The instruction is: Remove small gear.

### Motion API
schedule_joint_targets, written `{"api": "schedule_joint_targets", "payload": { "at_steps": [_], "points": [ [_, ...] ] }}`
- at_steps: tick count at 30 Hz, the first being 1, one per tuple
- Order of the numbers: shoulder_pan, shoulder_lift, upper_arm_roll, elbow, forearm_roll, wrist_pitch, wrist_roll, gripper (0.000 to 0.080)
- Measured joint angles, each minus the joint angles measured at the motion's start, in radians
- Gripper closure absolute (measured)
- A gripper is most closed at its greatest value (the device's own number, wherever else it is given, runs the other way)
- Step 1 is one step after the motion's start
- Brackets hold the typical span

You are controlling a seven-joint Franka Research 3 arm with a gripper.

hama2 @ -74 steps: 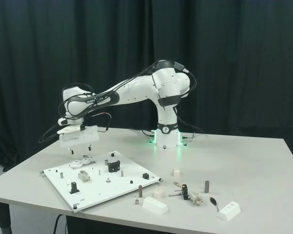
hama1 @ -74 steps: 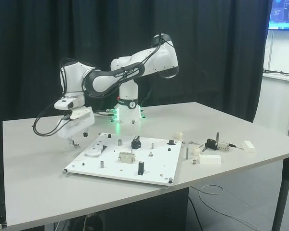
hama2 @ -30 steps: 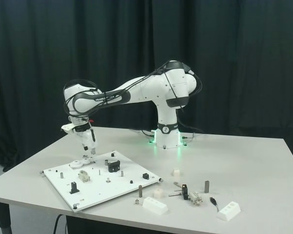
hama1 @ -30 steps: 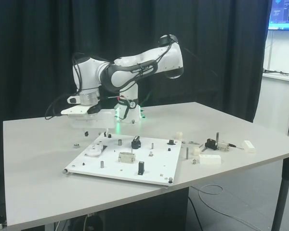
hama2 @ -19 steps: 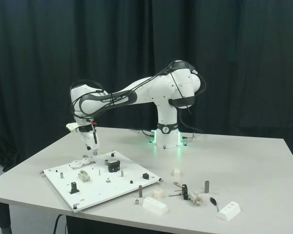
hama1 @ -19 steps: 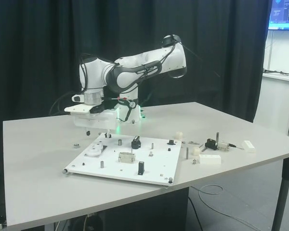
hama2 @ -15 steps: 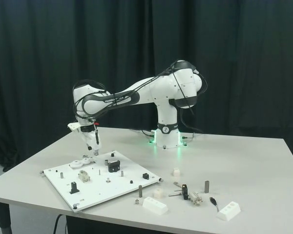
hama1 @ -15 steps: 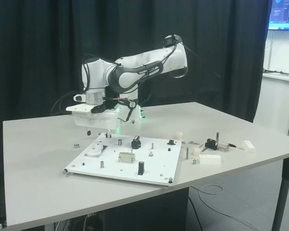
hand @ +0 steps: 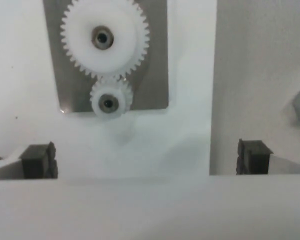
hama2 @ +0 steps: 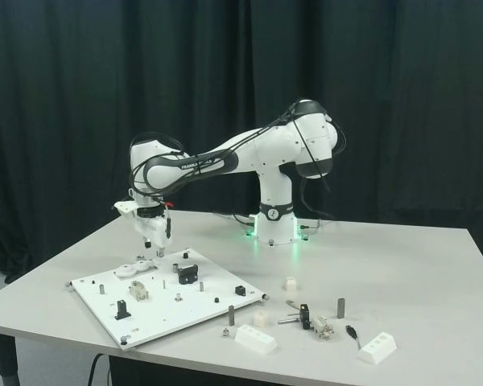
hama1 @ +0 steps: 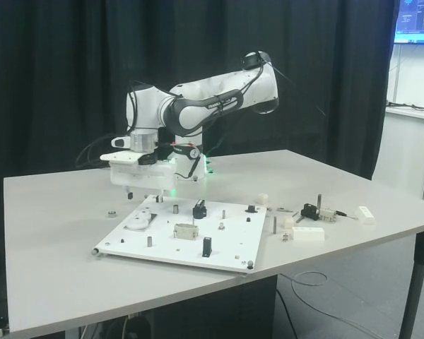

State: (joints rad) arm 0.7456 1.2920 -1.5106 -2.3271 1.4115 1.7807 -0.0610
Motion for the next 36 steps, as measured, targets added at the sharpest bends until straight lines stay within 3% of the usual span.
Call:
{"api": "schedule_joint_targets", "payload": {
  "at_steps": [13, 25, 36],
  "points": [
    [-0.027, 0.007, 0.026, 0.031, 0.050, 0.018, 0.001, 0.0003],
    [-0.087, 0.008, 0.053, 0.097, 0.048, 0.029, 0.012, 0.0003],
    [-0.097, 0.008, 0.055, 0.104, 0.016, -0.010, 0.015, 0.0003]
  ]
}}
